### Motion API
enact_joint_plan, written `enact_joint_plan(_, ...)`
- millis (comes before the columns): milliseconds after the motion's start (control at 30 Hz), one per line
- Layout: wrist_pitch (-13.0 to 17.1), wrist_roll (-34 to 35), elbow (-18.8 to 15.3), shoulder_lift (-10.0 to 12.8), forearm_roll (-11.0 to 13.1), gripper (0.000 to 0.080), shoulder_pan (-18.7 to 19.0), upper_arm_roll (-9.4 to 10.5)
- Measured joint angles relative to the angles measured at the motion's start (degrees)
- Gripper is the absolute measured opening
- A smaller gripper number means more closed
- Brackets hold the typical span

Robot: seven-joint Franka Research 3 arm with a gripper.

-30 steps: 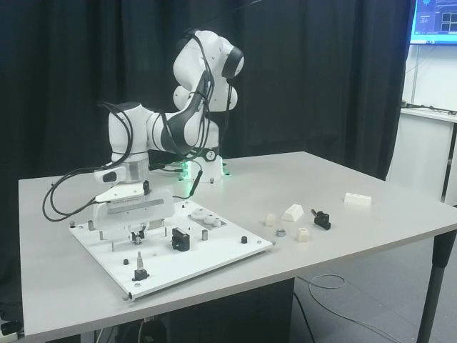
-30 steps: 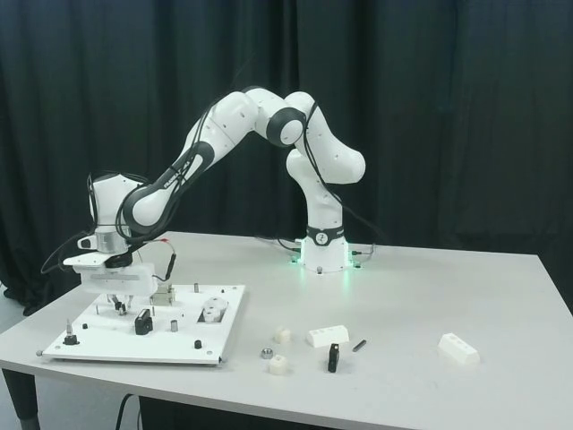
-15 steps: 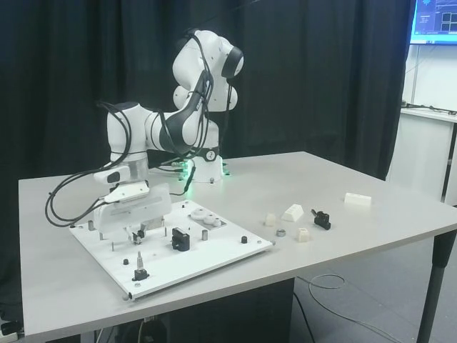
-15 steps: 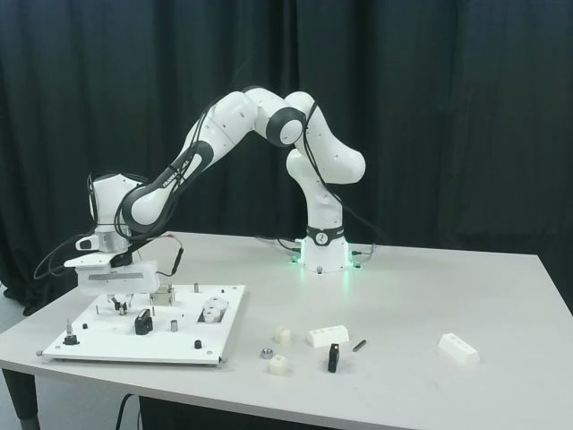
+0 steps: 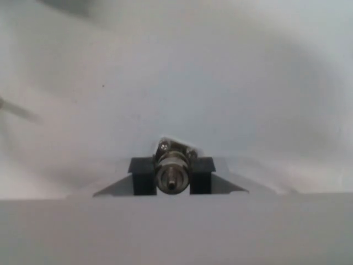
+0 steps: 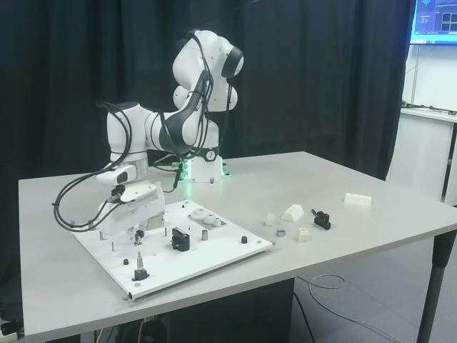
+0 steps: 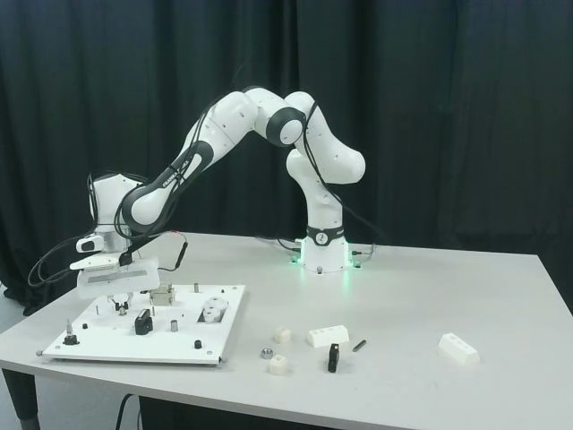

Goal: Remove BNC.

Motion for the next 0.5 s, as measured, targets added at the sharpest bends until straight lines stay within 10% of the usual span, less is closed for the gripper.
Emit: enact_joint_plan(500, 0.2, -13.8, 0.0, 0.0, 0.0, 0.0124, 0.0, 0.01)
